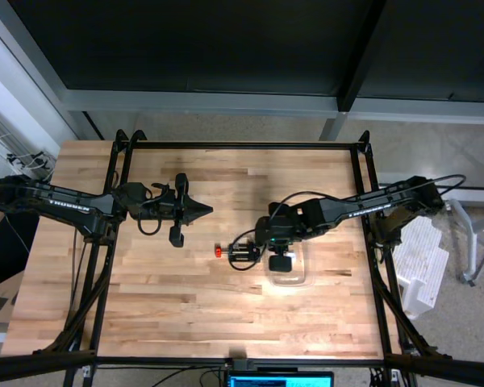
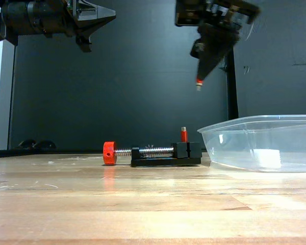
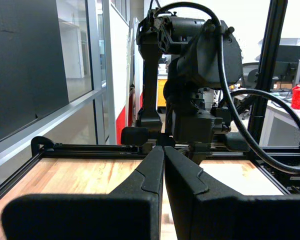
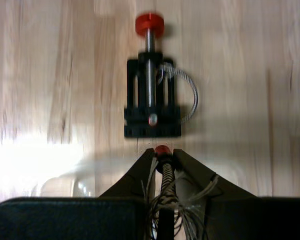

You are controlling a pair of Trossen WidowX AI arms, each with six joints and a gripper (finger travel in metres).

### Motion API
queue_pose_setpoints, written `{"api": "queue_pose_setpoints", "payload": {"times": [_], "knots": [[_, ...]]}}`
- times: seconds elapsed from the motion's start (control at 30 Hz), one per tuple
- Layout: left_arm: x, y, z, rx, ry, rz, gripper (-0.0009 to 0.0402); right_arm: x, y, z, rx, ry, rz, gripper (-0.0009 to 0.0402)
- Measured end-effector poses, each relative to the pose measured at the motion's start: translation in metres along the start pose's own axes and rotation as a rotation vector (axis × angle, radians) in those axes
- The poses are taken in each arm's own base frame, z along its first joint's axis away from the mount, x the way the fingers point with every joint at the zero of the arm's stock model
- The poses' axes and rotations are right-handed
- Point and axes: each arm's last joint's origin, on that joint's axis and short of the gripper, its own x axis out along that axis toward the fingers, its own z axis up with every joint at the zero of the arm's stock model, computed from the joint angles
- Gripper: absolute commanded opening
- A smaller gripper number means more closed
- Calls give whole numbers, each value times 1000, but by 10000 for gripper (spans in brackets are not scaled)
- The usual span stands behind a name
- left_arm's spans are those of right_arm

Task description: Remove the RCA connector from the receptacle and place in the container

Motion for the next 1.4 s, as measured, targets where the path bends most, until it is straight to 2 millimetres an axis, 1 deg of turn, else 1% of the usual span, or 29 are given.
{"api": "queue_pose_setpoints", "payload": {"times": [0.17, 0.27, 0.5, 0.67, 0.77, 1.17, 1.4], "knots": [[0, 0, 0, 0, 0, 0, 0, -2, 0, -22, -14, 33, 1, 2], [0, 0, 0, 0, 0, 0, 0, 1, -1, -36, -7, 76, -7, 2], [0, 0, 0, 0, 0, 0, 0, 17, -2, -63, 5, 217, -37, 2], [0, 0, 0, 0, 0, 0, 0, 27, -2, -77, 22, 267, -50, 3], [0, 0, 0, 0, 0, 0, 0, 29, -2, -79, 35, 272, -54, 14], [0, 0, 0, 0, 0, 0, 0, 32, 0, -78, 38, 260, -54, 95], [0, 0, 0, 0, 0, 0, 0, 32, 0, -78, 38, 259, -54, 125]]}}
